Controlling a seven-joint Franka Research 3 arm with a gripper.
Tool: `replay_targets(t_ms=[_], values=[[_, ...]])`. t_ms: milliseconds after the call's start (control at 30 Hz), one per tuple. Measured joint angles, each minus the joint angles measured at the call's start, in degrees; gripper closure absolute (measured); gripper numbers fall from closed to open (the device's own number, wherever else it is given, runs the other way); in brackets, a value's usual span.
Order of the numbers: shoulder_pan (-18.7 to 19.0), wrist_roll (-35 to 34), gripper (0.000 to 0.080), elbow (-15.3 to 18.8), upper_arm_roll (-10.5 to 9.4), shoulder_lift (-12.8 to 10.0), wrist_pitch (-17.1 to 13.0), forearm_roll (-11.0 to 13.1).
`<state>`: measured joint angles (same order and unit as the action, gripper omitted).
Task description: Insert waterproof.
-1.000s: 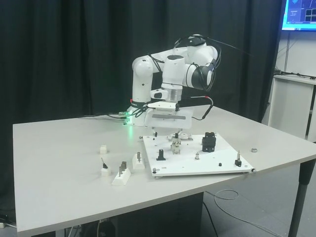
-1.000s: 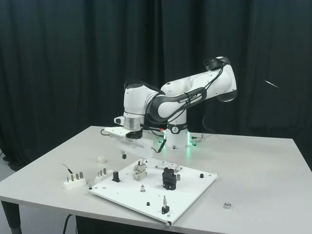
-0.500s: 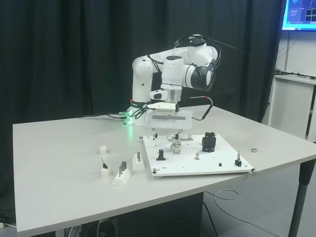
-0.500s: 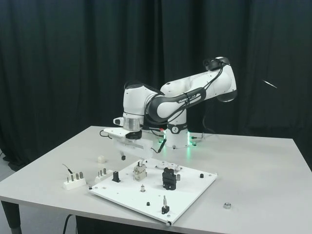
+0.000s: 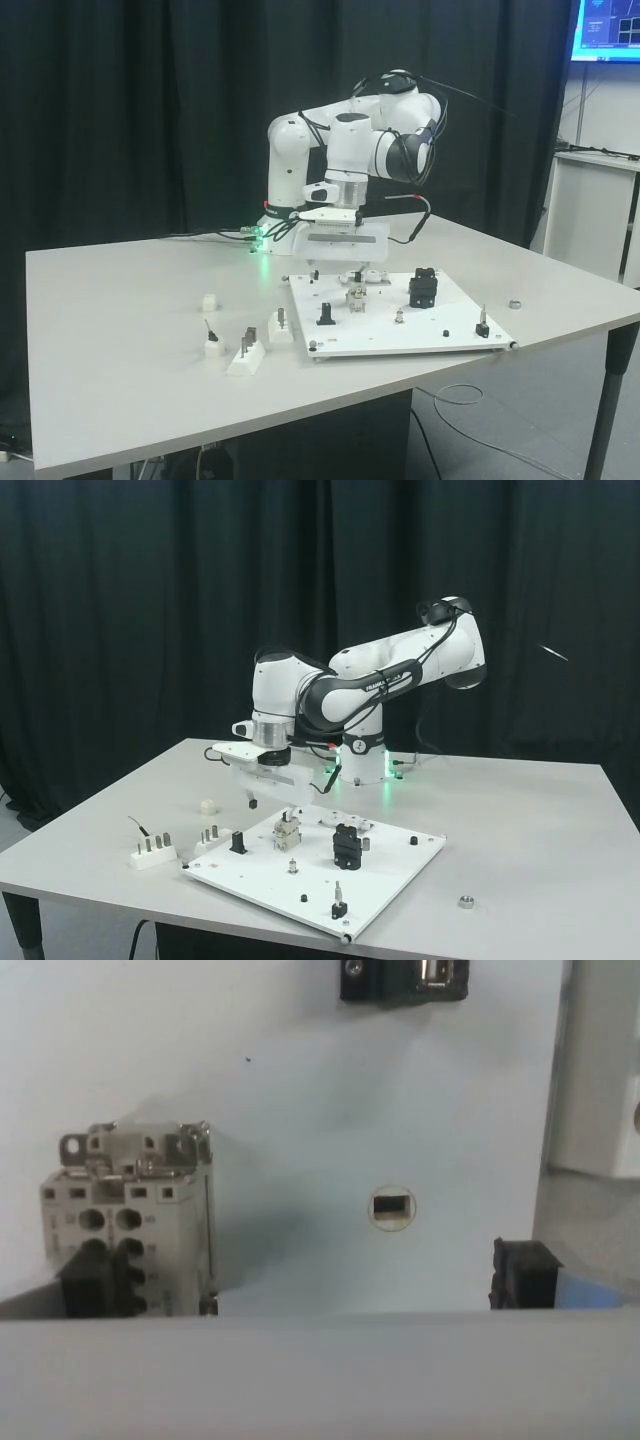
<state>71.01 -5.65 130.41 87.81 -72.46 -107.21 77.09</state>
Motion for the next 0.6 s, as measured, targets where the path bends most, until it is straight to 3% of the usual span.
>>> replay_targets(t_ms=[600], values=[[0.12,0.27,0.0003,0.36,-0.15,0.00,0.98,-0.84]])
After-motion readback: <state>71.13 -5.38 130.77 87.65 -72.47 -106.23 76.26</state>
